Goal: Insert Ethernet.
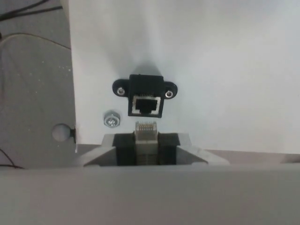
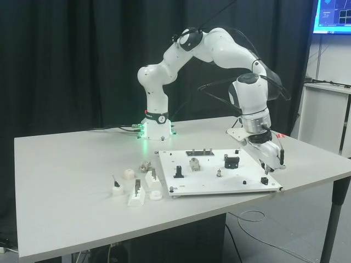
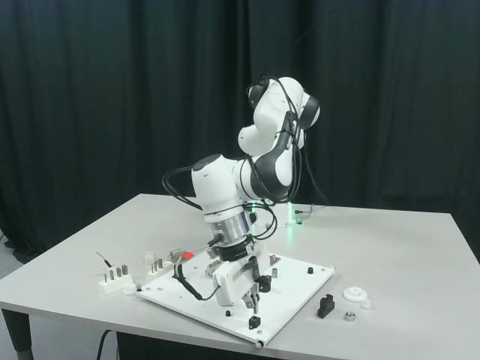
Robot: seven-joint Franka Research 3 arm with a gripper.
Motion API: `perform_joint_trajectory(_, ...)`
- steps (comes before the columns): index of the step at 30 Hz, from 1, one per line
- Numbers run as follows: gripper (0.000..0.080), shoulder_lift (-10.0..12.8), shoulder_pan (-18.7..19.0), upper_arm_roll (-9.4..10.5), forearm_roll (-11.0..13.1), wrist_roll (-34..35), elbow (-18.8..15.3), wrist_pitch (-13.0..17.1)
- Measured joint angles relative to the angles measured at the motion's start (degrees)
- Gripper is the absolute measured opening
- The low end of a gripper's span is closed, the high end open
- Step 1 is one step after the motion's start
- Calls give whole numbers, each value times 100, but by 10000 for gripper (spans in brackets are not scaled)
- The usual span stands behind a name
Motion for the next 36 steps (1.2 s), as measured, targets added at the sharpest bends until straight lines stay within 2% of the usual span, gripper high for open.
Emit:
perform_joint_trajectory(20, 97, 73, -6, -67, 195, 297, -22, -111)
perform_joint_trajectory(36, 97, 99, -3, -110, 218, 383, -22, -166)
